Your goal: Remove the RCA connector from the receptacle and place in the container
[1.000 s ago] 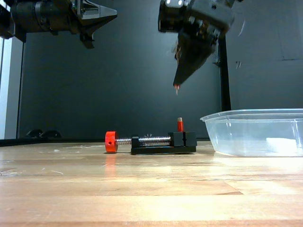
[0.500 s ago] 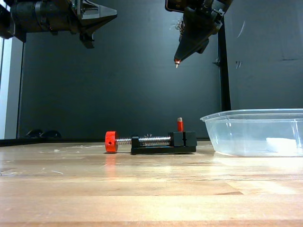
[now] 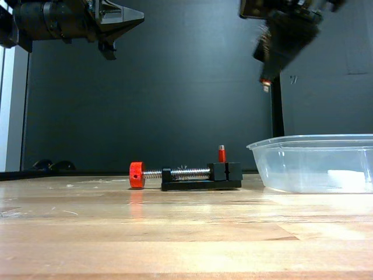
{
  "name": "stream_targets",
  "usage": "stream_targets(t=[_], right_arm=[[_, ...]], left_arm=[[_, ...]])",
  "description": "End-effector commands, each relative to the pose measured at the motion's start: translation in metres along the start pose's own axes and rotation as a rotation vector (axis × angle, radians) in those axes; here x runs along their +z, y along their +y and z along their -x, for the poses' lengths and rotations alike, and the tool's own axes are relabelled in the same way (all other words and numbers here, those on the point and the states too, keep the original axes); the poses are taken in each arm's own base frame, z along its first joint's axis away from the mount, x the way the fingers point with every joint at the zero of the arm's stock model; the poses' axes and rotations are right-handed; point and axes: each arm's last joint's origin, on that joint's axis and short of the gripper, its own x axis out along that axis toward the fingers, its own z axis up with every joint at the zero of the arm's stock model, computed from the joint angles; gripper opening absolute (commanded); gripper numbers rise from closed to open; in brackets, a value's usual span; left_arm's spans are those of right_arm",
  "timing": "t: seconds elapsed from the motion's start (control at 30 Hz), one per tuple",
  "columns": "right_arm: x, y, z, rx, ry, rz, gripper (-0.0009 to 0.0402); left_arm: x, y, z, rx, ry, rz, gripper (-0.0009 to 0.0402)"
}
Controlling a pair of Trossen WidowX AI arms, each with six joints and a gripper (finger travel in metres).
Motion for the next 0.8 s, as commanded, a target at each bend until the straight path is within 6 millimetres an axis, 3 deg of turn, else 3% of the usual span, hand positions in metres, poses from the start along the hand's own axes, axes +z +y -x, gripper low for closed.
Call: stream_targets(t=[0.03, 0.53, 0.8], right_arm=[[-0.015, 0.001, 0.001, 0.002, 0.015, -0.009, 0.0016], [-0.076, -0.004, 0.0, -0.016, 0.105, -0.08, 0.0016], [-0.085, -0.001, 0.001, -0.03, 0.127, -0.06, 0.0016]], left_arm=[[0.0, 0.0, 0.0, 0.0, 0.0, 0.0, 0.0], [0.0, 0.0, 0.0, 0.0, 0.0, 0.0, 0.0], [0.0, 0.0, 0.0, 0.0, 0.0, 0.0, 0.0]])
